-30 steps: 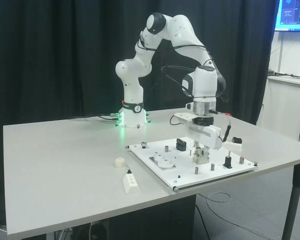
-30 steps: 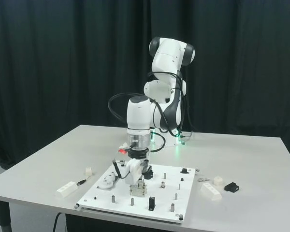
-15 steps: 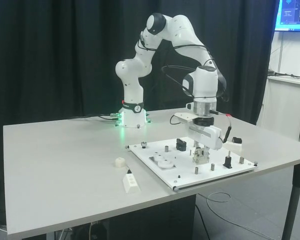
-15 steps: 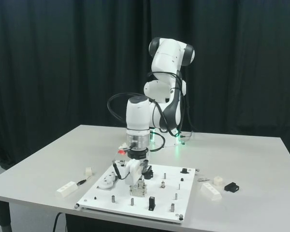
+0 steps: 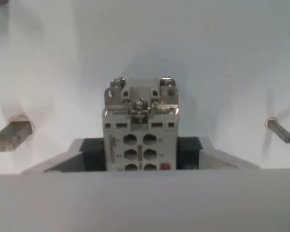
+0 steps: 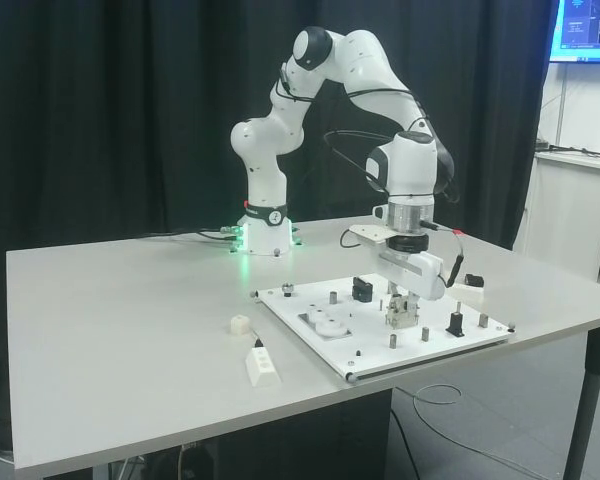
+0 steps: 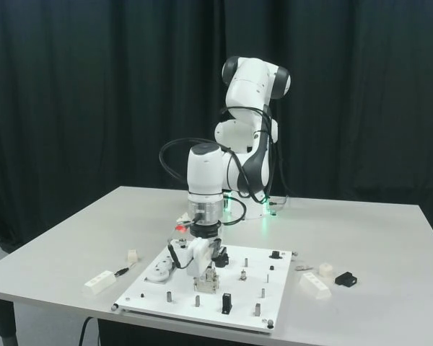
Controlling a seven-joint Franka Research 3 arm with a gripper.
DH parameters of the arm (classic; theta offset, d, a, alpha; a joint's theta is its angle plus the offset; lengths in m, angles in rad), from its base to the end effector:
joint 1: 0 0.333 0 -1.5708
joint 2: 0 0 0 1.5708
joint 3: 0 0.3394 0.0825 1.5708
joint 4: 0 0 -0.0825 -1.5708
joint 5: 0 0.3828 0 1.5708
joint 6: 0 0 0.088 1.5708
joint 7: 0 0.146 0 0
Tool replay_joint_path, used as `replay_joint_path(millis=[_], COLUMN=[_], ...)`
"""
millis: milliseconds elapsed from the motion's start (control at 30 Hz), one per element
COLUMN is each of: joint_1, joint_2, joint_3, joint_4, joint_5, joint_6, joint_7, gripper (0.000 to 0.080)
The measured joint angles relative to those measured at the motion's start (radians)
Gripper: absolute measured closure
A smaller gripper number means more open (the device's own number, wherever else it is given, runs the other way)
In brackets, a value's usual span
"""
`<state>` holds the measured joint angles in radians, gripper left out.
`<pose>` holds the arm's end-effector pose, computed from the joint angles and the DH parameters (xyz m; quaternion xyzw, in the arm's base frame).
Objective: Remove waterproof.
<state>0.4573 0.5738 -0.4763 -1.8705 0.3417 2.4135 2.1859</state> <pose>0.6544 0.0136 0.2204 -0.3692 0.9289 -0.0205 0.0193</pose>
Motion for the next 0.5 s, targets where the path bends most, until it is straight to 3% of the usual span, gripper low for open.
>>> replay_joint_path(millis=[500], joint_1=[-0.002], joint_2=[0.0], joint_3=[0.0], joint_4=[0.006], joint_5=[0.0], joint_6=[-0.011], joint_7=[0.0], gripper=[0.0492])
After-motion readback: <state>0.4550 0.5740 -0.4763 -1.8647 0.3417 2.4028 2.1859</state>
